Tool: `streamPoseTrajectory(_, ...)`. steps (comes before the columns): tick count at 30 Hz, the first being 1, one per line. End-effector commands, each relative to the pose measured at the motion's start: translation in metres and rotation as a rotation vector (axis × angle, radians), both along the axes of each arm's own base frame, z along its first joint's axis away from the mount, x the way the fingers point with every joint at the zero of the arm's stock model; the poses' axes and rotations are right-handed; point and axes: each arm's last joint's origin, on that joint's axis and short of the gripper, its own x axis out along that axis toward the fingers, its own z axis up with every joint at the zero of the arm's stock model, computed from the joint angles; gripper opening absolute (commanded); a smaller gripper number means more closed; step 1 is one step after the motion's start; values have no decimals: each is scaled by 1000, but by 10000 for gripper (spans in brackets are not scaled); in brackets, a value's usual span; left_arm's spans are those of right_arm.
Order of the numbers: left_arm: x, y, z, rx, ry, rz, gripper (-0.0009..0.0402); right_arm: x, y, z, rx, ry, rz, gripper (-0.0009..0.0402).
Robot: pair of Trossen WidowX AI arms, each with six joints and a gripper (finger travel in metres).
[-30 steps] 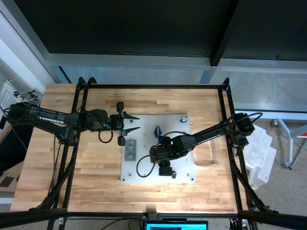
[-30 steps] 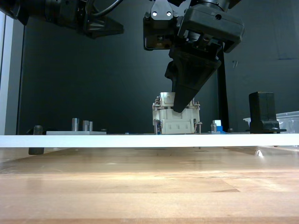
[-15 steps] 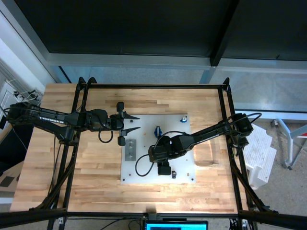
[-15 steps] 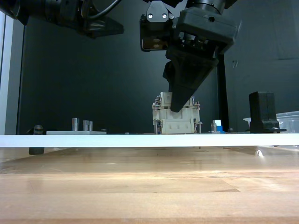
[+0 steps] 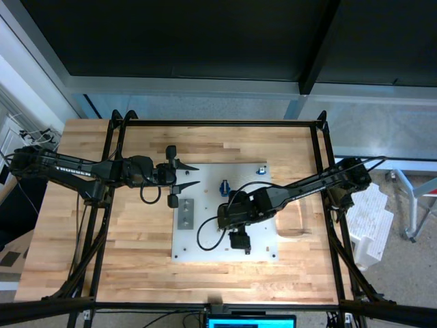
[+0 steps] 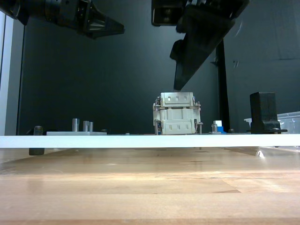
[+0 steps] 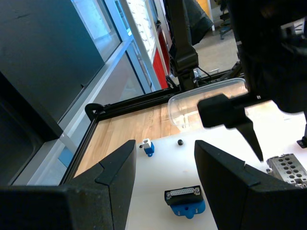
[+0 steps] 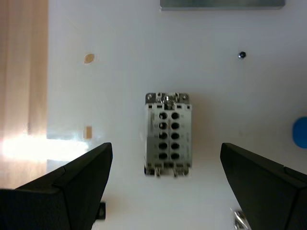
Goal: Pick the HAN10E connector and install on the hub
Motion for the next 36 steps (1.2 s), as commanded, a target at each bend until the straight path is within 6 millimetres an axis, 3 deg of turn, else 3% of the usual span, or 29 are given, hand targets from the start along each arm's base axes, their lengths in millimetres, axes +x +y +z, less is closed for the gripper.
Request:
streamPoseTrajectory(1,0,0,0,0,0,0,166,-7,-1,11,0,-3,7,297)
streamPoseTrajectory(13,0,0,0,0,0,0,166,-27,-6,28,-2,-1,9,207)
streamPoseTrajectory(27,0,0,0,0,0,0,166,-30,-4,32,3,-15,16,82)
streamPoseTrajectory(36,0,0,0,0,0,0,166,-30,-3,31,6,-23,18,27)
